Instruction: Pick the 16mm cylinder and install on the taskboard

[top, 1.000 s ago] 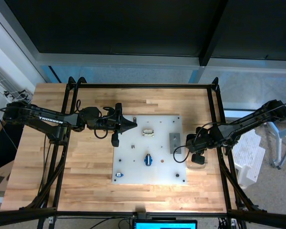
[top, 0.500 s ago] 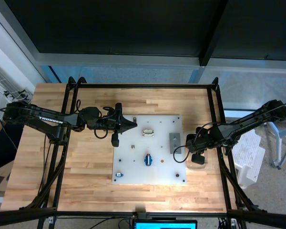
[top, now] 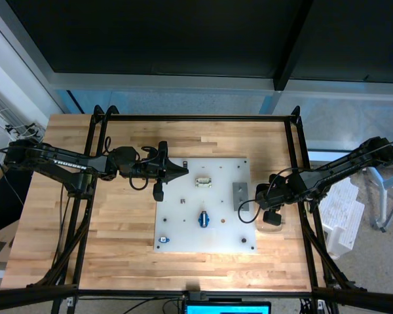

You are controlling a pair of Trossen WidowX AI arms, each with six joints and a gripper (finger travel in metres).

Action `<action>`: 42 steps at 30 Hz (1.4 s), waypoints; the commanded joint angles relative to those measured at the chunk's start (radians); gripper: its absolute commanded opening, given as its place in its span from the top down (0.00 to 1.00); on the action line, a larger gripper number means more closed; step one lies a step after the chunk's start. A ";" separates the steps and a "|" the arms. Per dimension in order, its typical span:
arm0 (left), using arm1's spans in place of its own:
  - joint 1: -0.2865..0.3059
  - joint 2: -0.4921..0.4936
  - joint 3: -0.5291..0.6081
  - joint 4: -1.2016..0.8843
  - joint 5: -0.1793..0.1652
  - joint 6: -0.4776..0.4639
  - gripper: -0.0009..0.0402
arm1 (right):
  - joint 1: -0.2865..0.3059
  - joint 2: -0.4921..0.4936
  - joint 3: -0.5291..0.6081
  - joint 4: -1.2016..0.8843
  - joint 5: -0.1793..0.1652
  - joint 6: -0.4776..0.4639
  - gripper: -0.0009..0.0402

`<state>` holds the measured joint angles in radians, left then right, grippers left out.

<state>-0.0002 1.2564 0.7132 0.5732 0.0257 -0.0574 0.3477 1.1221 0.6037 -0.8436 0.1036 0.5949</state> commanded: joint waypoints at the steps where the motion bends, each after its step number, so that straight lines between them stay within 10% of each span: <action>1: 0.000 0.000 0.000 0.000 0.000 0.000 0.98 | 0.000 0.000 0.001 0.000 0.000 0.000 0.98; 42: 0.000 0.000 0.000 0.000 0.000 0.000 0.98 | 0.002 -0.004 0.119 -0.156 -0.031 0.000 0.98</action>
<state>-0.0002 1.2564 0.7132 0.5732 0.0257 -0.0574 0.3492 1.1198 0.7158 -0.9848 0.0742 0.5945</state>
